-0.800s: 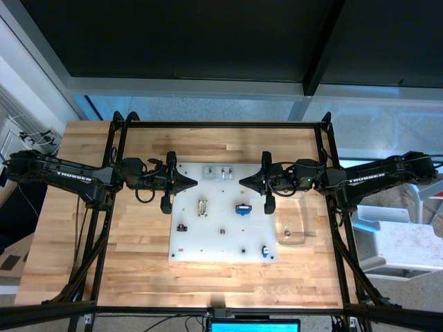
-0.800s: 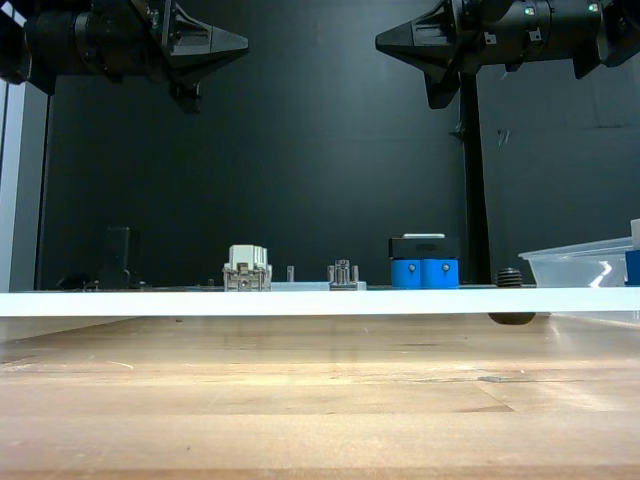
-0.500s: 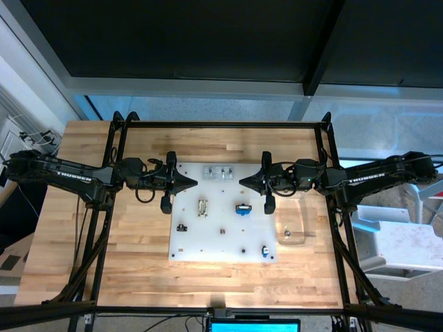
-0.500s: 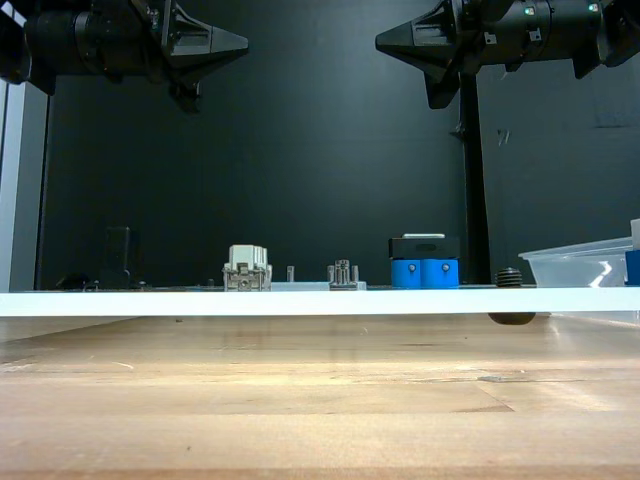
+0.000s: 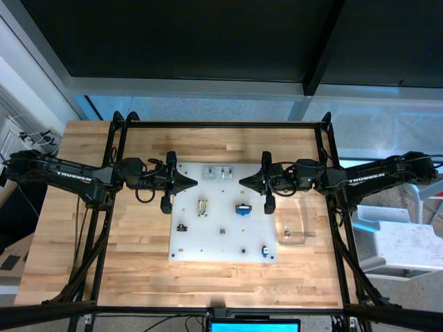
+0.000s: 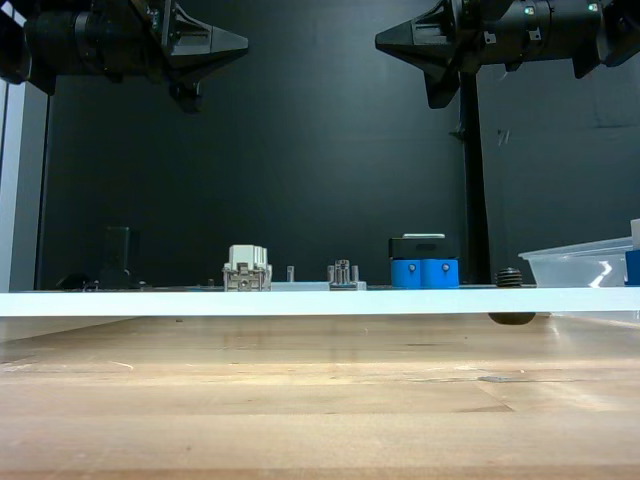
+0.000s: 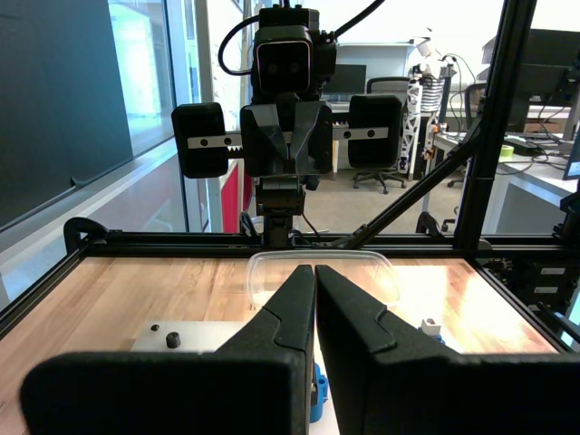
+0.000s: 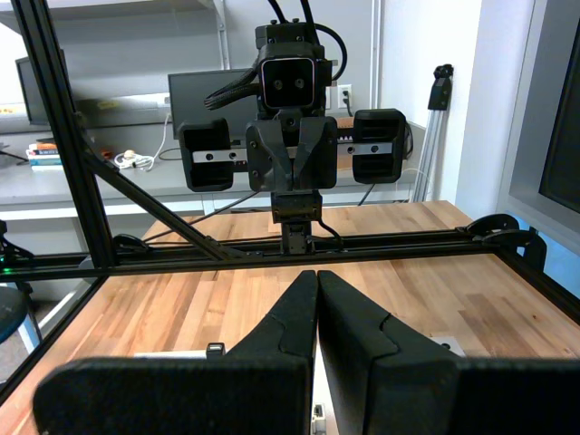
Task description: Pick the M12 fastener and fasten on the M12 threads
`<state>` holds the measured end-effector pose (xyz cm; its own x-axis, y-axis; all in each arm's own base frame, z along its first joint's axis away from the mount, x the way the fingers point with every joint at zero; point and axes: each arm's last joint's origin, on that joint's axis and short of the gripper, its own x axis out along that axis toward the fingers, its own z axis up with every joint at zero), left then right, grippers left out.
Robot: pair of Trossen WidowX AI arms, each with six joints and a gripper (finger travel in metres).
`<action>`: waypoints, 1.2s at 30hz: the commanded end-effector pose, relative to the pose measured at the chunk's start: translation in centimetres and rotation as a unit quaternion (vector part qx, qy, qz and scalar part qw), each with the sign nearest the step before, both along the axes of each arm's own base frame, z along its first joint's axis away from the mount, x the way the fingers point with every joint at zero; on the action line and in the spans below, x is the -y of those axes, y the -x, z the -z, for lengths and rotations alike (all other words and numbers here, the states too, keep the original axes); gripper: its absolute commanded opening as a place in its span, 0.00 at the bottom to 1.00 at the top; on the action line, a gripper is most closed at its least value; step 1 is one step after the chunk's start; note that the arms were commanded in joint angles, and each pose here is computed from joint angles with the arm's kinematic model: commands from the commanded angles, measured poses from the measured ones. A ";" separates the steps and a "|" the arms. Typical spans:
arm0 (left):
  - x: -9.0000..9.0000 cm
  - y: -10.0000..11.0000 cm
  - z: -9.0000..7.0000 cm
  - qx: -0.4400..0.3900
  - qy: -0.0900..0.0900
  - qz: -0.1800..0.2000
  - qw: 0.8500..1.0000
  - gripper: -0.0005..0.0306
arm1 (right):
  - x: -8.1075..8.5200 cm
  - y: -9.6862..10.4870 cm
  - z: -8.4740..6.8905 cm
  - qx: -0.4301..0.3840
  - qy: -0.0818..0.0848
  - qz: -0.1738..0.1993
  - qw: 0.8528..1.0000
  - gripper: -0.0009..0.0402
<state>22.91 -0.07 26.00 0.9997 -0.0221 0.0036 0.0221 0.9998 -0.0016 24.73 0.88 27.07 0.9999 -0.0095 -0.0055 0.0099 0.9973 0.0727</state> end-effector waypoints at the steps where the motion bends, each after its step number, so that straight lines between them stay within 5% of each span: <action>1: 0.0 0.0 0.0 0.000 0.000 0.000 1.000 0.02 | -0.1 0.3 -0.1 -0.008 0.017 -0.016 1.000 0.02; 3: 0.0 0.0 0.0 0.000 0.000 0.000 1.000 0.02 | -0.2 0.6 0.0 -0.026 0.045 -0.033 0.998 0.02; 9: 0.0 0.0 0.0 0.000 0.000 0.000 1.000 0.02 | -0.2 1.0 -0.4 -0.168 0.070 -0.053 0.982 0.02; 18: 0.0 0.0 0.0 0.000 0.000 0.000 1.000 0.02 | -0.6 2.6 -0.9 -0.346 0.090 -0.092 0.929 0.02; 33: 0.0 0.0 0.0 0.000 0.000 0.000 1.000 0.02 | -3.1 5.5 -0.7 -0.504 0.131 -0.164 0.838 0.02; 36: 0.0 0.0 0.0 0.000 0.000 0.000 1.000 0.02 | -3.6 5.8 -0.7 -0.528 0.149 -0.183 0.816 0.02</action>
